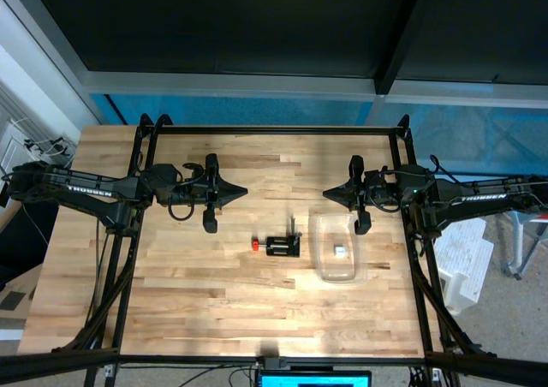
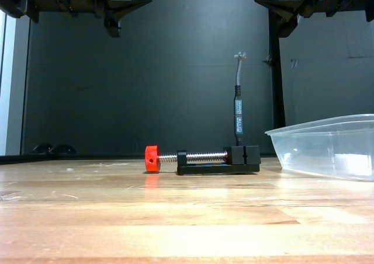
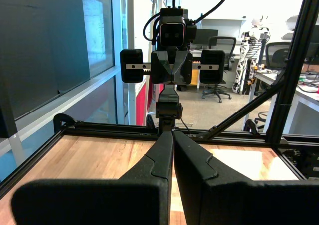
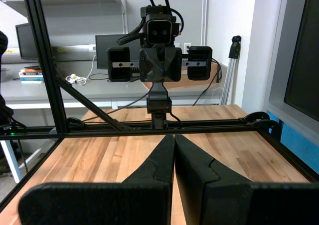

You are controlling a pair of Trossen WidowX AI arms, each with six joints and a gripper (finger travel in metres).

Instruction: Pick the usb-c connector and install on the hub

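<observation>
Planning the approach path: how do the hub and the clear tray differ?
The hub is small and black with an orange-red knob; the clear tray is larger and see-through. The hub has a cable standing up at one end; the clear tray has none. Both rest on the table, side by side but apart. The left tool and right tool hang shut high above it, facing each other.

1. Left claw [image 1: 245,190] and right claw [image 1: 325,193] - fingers together, tips facing, hung high over the worktop [image 1: 171,284]; open air between.
2. Underneath: hub [image 1: 281,247] with upright cable [image 2: 238,109], clear tray [image 1: 325,269] just beside.
3. Near side - bare wood.
</observation>
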